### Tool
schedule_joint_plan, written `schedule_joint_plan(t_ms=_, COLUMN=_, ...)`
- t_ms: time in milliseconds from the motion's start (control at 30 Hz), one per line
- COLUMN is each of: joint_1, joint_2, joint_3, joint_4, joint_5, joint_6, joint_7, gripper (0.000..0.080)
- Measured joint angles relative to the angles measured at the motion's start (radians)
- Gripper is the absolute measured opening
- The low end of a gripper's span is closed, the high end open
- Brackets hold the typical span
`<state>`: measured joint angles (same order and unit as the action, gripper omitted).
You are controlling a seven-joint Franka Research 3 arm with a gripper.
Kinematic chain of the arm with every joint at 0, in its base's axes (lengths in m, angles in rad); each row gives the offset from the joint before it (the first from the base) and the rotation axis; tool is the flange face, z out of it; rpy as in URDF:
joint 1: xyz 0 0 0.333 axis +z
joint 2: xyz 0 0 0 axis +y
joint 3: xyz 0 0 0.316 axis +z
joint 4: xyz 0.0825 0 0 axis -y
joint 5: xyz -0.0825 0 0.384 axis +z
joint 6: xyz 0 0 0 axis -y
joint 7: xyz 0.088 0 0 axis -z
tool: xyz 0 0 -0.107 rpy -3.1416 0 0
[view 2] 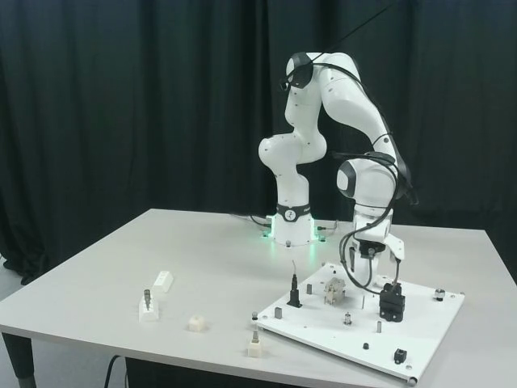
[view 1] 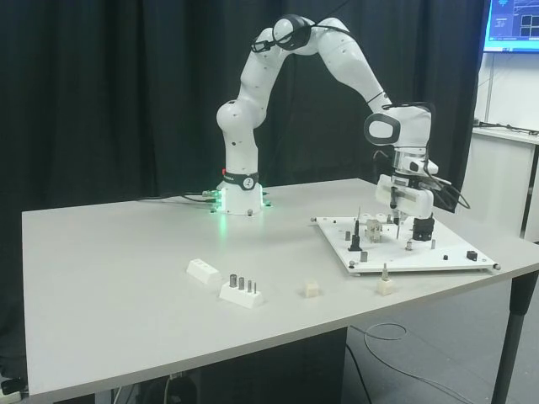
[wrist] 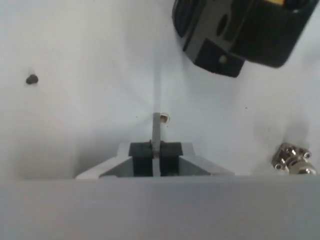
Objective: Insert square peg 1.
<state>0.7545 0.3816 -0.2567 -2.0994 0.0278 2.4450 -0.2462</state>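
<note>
Claw: closed on a thin grey square peg, held upright over the white board, tip just beside a small socket. Advice: centre the tip, keep vertical, lower slowly.

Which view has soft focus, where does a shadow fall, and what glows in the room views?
Wrist view: the gripper and its peg look soft, and a faint shadow runs up the white board from the peg. First and second room views: even lighting, green glow at the arm's base, dark curtain behind.
</note>
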Motion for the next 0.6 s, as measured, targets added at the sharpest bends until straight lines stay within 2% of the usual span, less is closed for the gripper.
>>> schedule_joint_plan(t_ms=600, joint_1=0.000, joint_2=0.000, joint_3=0.001, joint_4=-0.001, joint_5=0.000, joint_6=0.009, joint_7=0.213, gripper=0.0027)
